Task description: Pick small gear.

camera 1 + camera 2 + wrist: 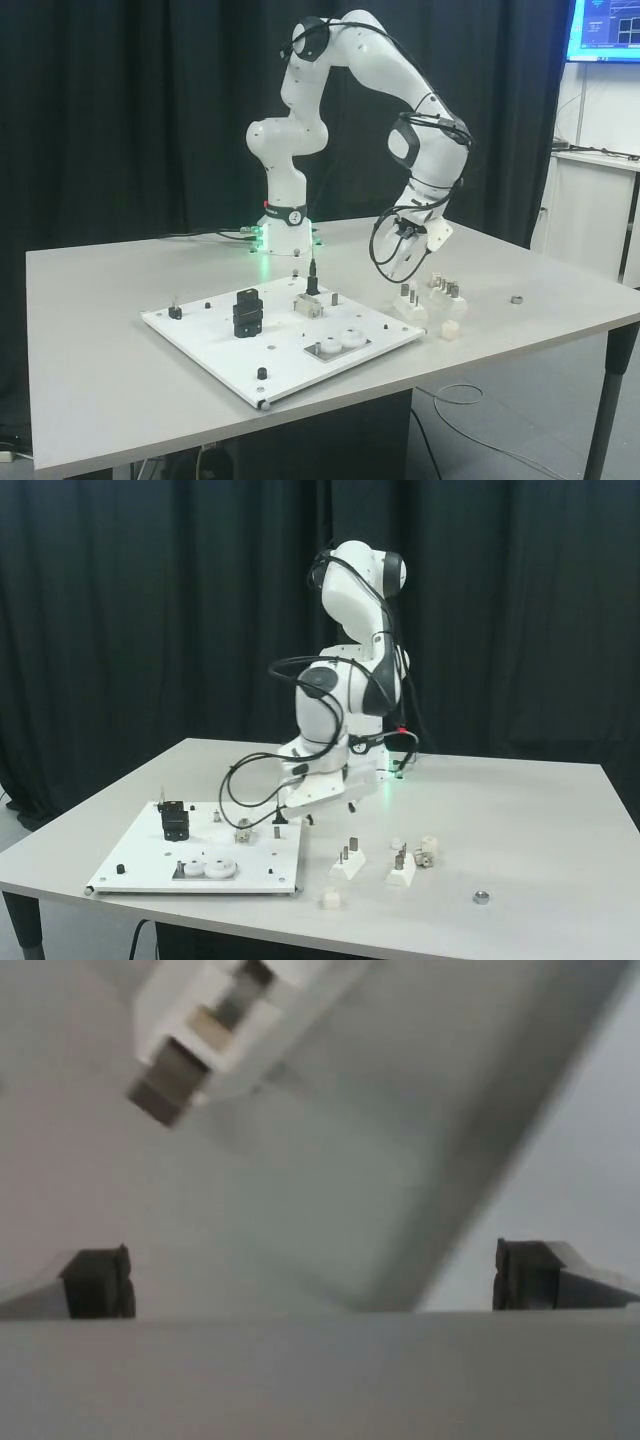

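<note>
My gripper (407, 262) (331, 811) hangs open above the table, just beyond the white board's (220, 345) far right corner. Nothing sits between the fingertips (97, 1282) in the wrist view. Two white gears (340, 343) (206, 865) lie side by side on the board near its front edge. Small white gear-like pieces rest on the table: one (450, 328) (330, 898) near the front edge, others (441, 285) (428, 848) further back. Below the gripper stands a white holder (230, 1020) (410, 303) with a grey peg (170, 1080).
The board also carries a black block (247, 312) (174, 820), several short pegs and a grey connector (309, 303). A second white peg holder (401, 869) stands beside the first. A small grey ring (517, 298) (481, 897) lies at the table's right.
</note>
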You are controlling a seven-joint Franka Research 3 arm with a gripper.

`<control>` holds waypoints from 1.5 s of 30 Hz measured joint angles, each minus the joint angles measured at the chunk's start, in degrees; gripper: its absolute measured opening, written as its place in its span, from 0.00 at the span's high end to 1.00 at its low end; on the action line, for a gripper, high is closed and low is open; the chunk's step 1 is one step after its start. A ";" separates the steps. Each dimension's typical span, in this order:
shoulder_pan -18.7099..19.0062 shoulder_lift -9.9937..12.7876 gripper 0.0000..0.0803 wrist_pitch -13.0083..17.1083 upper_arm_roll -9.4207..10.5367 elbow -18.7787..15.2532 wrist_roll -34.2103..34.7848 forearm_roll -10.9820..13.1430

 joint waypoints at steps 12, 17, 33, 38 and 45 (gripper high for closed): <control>4.31 -3.04 0.00 5.80 1.04 -7.64 11.65 -0.50; 6.15 -3.85 0.00 7.35 1.09 -9.65 15.54 -0.80; 8.58 -4.46 0.00 13.85 3.77 -15.46 23.63 -0.81; 8.60 -4.47 0.00 16.22 5.09 -17.25 27.29 -0.81; 8.62 -4.48 0.00 19.54 6.30 -19.40 29.25 -0.95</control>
